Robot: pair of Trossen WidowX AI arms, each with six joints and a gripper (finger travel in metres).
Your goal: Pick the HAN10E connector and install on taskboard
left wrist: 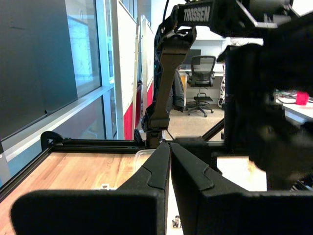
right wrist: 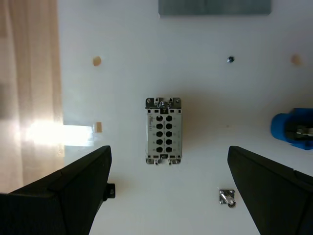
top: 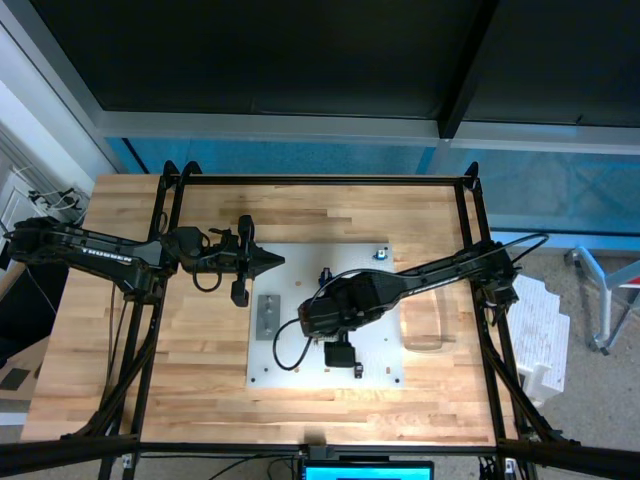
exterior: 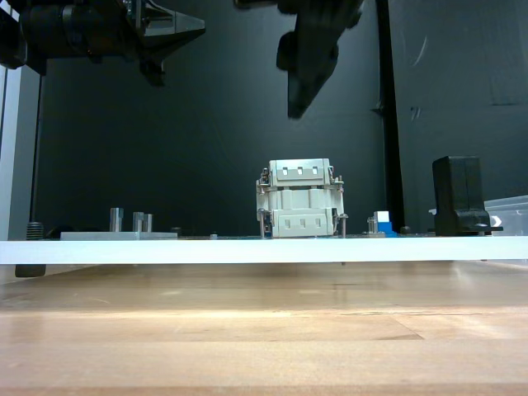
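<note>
Right gripper [right wrist: 168,156] hangs wide open, empty, straight above the HAN10E connector [right wrist: 163,131] on the taskboard [right wrist: 122,39], blue knob [right wrist: 288,128] beside one finger; left gripper [left wrist: 169,161], closed, hovers aside.

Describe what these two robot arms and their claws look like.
Both arms are slim, jointed, matte black, with looping black cables. The left gripper, over the far-left corner of the flat white rectangular board, has wedge-shaped fingers tapering to points. The right gripper, above the board's middle, looks alike; its arm bears white TROSSEN lettering.
</note>
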